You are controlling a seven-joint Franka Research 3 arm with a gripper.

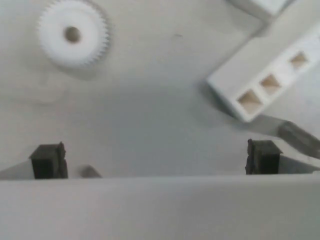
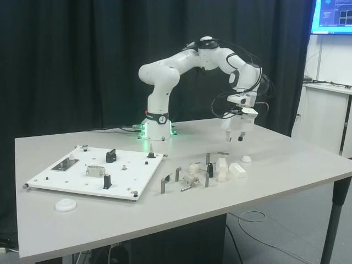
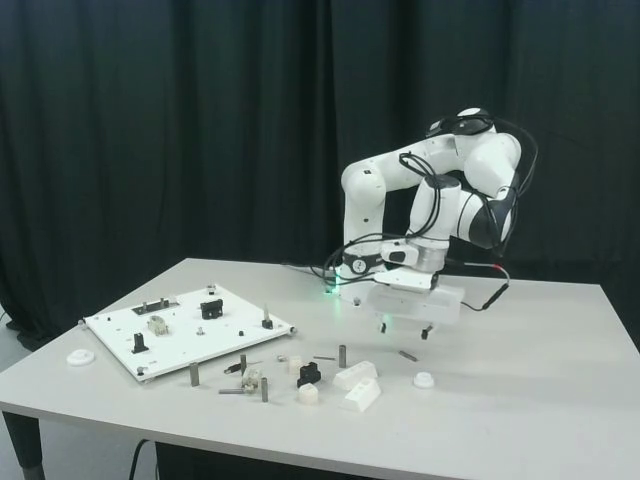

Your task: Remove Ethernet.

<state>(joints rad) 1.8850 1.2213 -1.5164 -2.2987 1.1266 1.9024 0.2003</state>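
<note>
Ethernet plug: cannot pick it out for certain. Likeliest candidate is the small black piece (image 2: 110, 155) standing upright on the white board (image 2: 55, 179), toward the board's back edge. The board lies at the end of the tabletop (image 2: 286, 165) well apart from the claw, with loose parts scattered between.

Handling, as a judgement:
- A plug that size should be light and rigid, with a hard, fairly slick plastic shell.
- Its latch tab is probably the fragile part. A straight pull with the tab unpressed could jam it or snap it.
- Best hold looks like the two flat sides of the body, low down, with one finger bearing on the tab if it faces a side.
- Any cable on it is not visible, so expect no drag, but this is unconfirmed.

Arm (image 2: 165, 71): base at the back edge of the tabletop, elbow high, forearm reaching out and down toward the opposite end from the board. Wrist points roughly straight down.

Gripper (image 2: 234, 135): hangs above the tabletop, touching nothing. Claw is released, both black pads (image 1: 48, 161) spread wide with nothing between them.

Beneath it in the wrist view are a white gear (image 1: 72, 34), a white block (image 1: 270, 80) with three square holes, and a grey peg (image 1: 300, 137). None of these is the target.
</note>
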